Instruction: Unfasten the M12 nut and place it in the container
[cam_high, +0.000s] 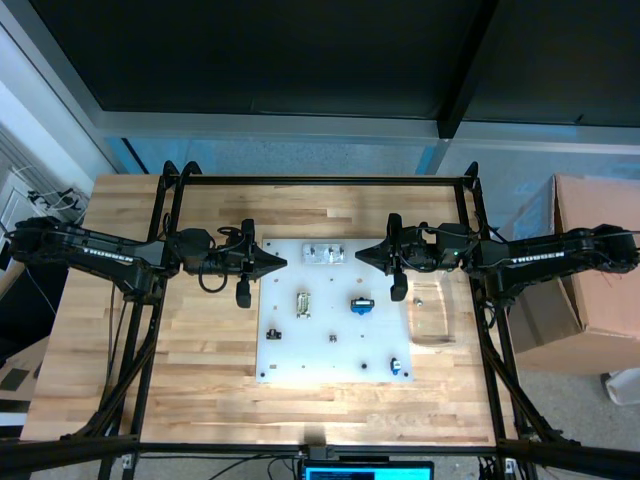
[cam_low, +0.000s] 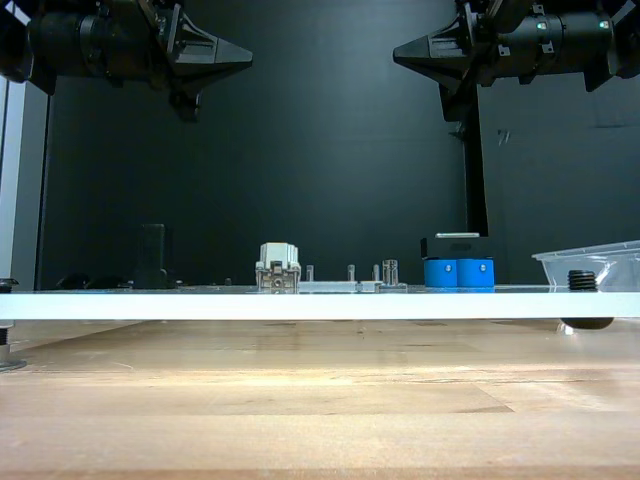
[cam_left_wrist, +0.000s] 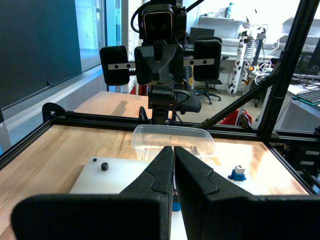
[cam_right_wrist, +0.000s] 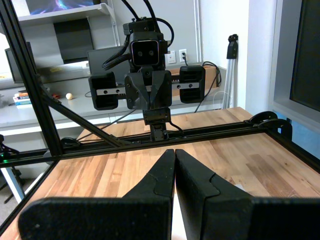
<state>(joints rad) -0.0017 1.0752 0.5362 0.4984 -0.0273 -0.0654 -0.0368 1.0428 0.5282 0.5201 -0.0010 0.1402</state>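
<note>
High view: left gripper (cam_high: 283, 262) and right gripper (cam_high: 358, 253) hung closed, empty, above the board (cam_high: 300, 345).
M12 nut (cam_high: 420, 297) seemingly lay loose in the container (cam_high: 446, 322); small, hard, probably slick, best pinched across flats.

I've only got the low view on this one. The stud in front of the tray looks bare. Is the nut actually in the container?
Observer: The high view shows a small silver piece, seemingly the nut, lying free inside the container, near its far end.
Operator: Is either gripper holding anything?
Observer: No: the wrist views show the left gripper and right gripper shut and empty, both raised over the board's far side.
</note>
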